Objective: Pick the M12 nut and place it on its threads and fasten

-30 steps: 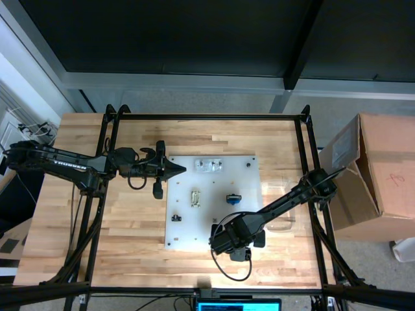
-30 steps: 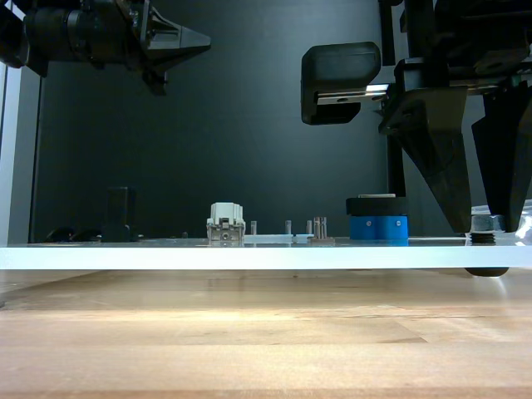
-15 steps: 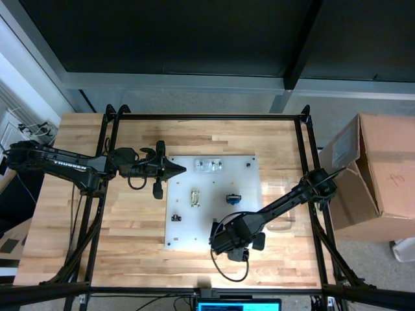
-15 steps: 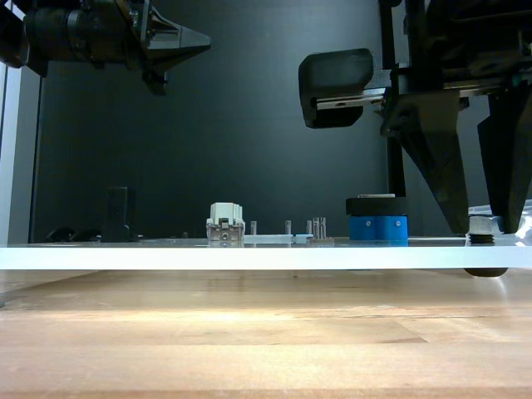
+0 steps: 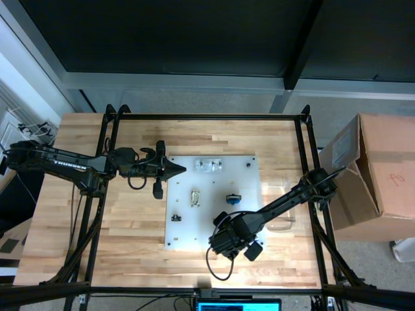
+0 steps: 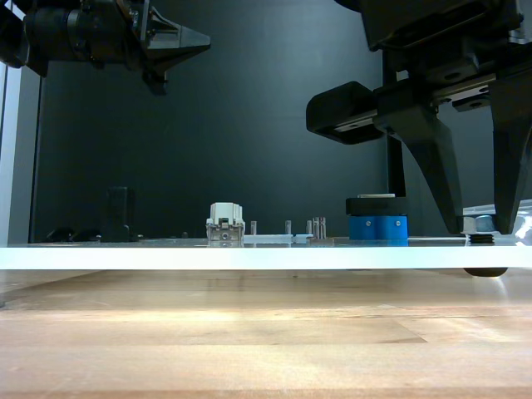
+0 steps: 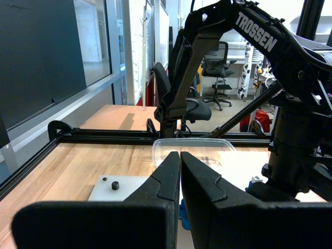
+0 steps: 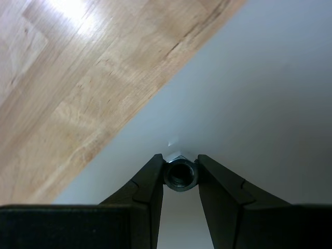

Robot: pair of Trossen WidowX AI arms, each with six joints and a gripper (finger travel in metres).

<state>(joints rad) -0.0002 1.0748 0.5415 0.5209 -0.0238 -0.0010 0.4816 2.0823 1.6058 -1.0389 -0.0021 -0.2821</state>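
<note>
The M12 nut [image 8: 180, 175] is being gripped by the right claw [image 8: 180, 162] atop its stud [image 6: 482, 239] near the board's [image 5: 188, 227] near right edge; the left claw [image 7: 180, 155] is being held closed above the board's left edge.

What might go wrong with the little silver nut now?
The right gripper, at the near right edge of the board, pinches the nut atop its stud, ribs showing: it might tilt and jam, or slip free. The left gripper hangs shut above the board's far left edge, well clear.
</note>
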